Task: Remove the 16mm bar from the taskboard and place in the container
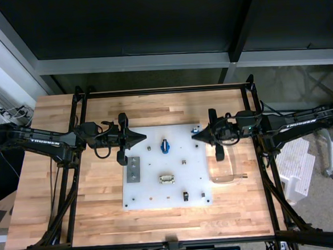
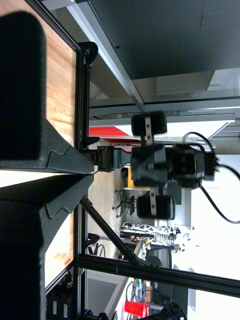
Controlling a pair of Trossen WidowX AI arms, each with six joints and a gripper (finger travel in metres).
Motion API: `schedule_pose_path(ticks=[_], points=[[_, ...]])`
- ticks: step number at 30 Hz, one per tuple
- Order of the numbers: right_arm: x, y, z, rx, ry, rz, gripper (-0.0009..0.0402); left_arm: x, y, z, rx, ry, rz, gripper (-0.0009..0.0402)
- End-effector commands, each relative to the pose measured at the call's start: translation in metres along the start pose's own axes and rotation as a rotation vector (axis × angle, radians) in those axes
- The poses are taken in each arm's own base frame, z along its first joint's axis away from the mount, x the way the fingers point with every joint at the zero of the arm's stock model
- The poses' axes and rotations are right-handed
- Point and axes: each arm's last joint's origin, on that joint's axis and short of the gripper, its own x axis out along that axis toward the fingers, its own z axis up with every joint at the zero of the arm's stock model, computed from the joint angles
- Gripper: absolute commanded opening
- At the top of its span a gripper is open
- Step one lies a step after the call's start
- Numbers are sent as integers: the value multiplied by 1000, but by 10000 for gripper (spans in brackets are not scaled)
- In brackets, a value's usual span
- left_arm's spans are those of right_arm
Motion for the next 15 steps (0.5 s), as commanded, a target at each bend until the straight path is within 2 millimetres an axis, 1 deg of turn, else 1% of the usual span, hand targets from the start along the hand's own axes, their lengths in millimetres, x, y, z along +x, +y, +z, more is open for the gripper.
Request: schedule_pose_path(ticks=[1, 4, 10, 15], points=[[0, 12, 7, -18, 152, 35, 0, 0, 0, 0, 0, 0, 0, 0], [2, 25, 13, -31, 285, 67, 0, 0, 0, 0, 0, 0, 0, 0], [9, 53, 20, -80, 551, 77, 0, 0, 0, 0, 0, 0, 0, 0], [17, 75, 24, -112, 700, 79, 1, 0, 0, 0, 0, 0, 0, 0]])
